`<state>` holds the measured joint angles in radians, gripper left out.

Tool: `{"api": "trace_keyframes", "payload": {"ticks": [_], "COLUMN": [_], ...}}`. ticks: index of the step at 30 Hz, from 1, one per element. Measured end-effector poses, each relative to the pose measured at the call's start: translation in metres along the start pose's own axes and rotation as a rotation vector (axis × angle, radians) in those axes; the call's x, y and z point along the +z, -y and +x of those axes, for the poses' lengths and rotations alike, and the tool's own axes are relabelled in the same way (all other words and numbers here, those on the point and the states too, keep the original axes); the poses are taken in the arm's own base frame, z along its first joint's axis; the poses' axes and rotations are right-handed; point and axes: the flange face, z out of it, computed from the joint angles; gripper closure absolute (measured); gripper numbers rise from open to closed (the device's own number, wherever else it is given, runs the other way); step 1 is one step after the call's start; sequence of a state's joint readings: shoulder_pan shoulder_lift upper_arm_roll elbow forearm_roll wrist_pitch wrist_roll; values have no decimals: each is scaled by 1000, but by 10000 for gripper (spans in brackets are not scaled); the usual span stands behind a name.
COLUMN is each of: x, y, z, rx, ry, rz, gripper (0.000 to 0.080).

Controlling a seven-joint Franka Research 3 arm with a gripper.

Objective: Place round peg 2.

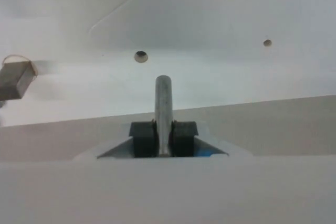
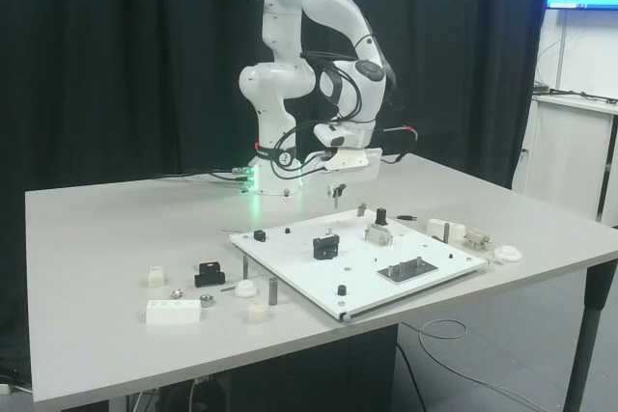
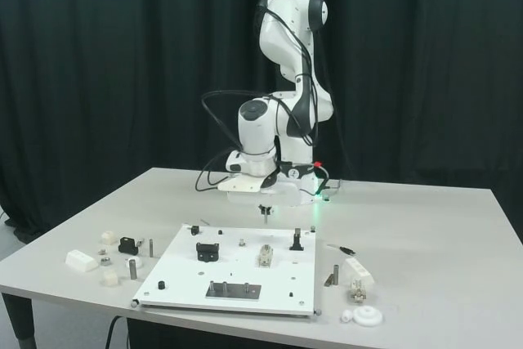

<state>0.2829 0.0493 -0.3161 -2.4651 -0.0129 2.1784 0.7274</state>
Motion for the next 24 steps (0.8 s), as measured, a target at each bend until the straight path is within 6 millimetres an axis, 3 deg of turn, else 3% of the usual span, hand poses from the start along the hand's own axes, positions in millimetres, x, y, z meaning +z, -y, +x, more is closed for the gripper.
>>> {"api": "trace_keyframes", "payload": {"ticks": [24], "x": [5], "y": [-1], "z": [4], "rx": [10], "ry": [-15], "rz": [5], "gripper": [730]}}
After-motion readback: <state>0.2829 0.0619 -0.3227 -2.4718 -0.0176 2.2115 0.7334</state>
